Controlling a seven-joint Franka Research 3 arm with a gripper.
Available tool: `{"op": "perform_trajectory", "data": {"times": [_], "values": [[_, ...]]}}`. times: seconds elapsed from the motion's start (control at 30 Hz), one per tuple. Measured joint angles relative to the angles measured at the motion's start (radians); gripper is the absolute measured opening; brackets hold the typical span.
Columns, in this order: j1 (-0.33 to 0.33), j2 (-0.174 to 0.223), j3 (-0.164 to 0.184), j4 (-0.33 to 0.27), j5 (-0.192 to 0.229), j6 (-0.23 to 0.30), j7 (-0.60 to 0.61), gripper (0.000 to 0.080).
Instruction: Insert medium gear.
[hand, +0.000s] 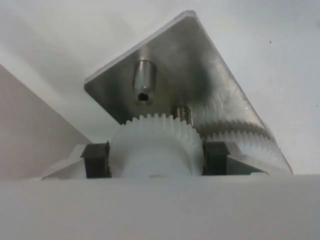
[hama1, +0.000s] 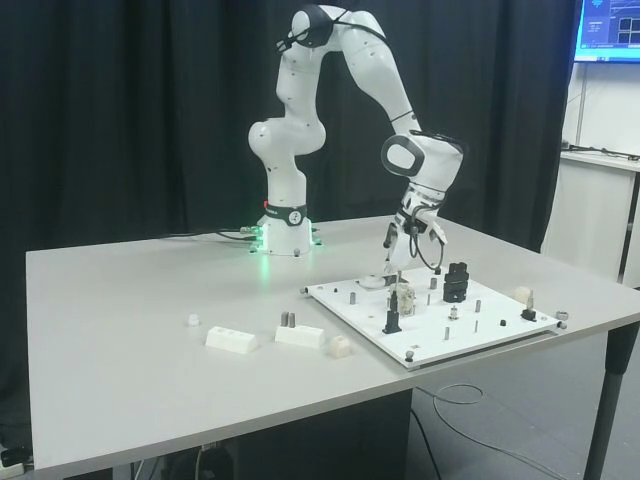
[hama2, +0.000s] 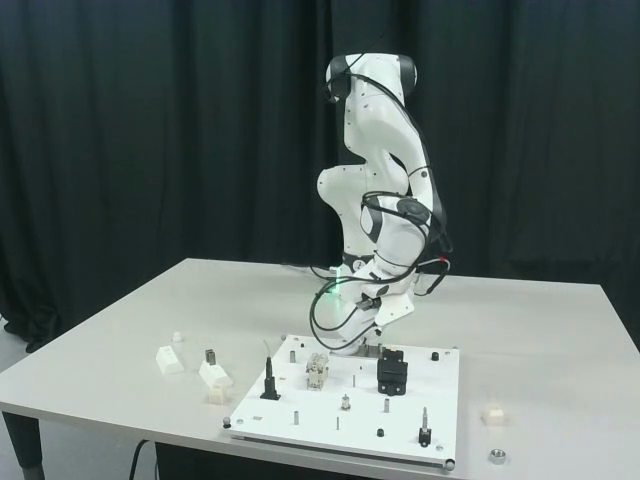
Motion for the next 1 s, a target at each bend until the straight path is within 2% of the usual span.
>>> {"op": "perform_trajectory", "data": {"times": [1.0], "values": [[-0.023,0.011,0.006,0.016,-0.010,0.003,-0.007,0.0397]]}}
